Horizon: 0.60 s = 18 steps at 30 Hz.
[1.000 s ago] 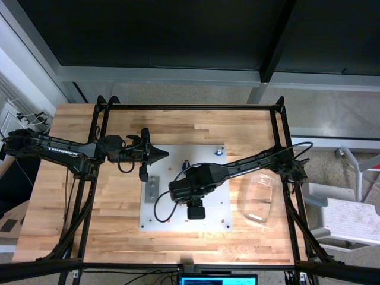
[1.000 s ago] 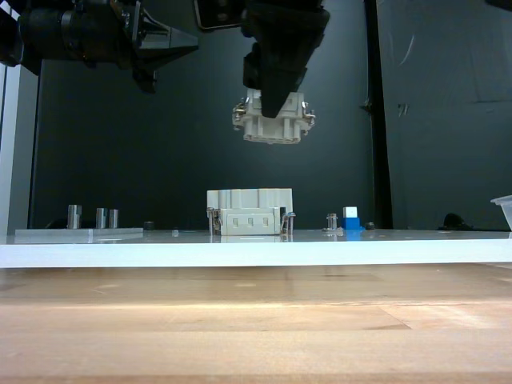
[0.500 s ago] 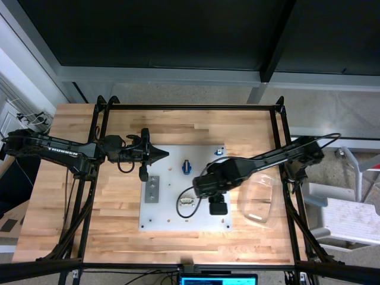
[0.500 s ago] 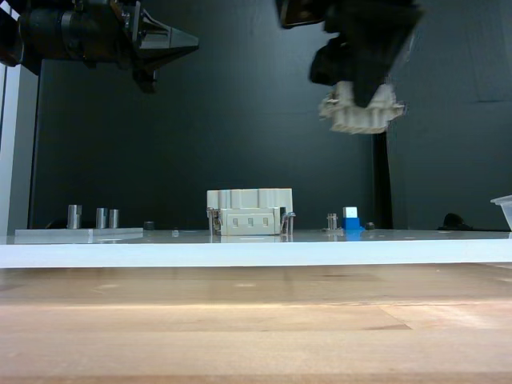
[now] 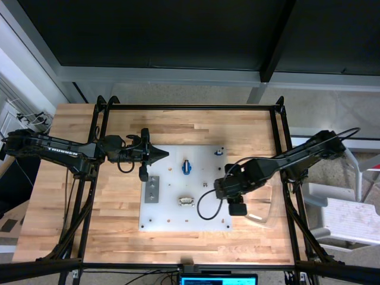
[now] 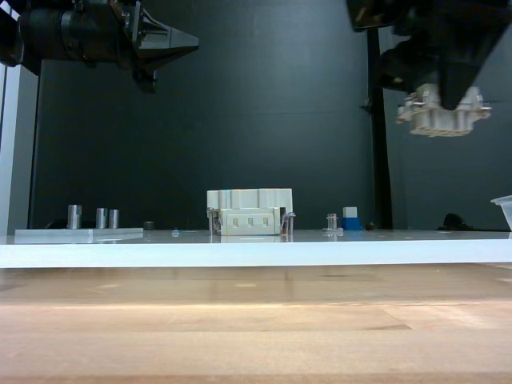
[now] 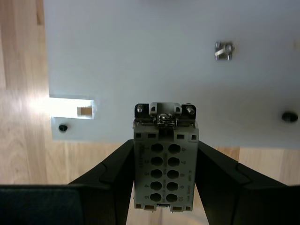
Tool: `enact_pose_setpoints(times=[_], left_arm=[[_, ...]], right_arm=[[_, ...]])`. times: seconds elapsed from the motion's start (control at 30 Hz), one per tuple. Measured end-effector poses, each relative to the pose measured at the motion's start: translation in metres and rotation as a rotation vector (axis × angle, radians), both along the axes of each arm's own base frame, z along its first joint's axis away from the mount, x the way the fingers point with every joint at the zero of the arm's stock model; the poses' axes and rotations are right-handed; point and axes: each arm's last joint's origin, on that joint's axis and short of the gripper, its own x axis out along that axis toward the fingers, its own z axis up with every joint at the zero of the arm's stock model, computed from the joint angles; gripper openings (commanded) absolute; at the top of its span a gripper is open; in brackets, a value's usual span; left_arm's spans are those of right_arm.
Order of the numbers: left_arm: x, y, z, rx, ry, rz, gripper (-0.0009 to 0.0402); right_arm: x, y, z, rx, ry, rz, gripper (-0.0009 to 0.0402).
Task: Remove the HAN10-E connector and place it in the container
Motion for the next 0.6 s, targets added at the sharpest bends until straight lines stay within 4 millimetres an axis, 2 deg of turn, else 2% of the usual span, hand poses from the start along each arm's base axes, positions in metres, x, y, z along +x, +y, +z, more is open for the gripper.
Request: enact_pose_setpoints(times=[0.6], left_arm=[[0.000,0.000,0.000,0.000,0.000,0.000,0.0000]], right_arm=[[-0.061,0.000,-0.020,0.018,0.028,-0.017,0.0020]])
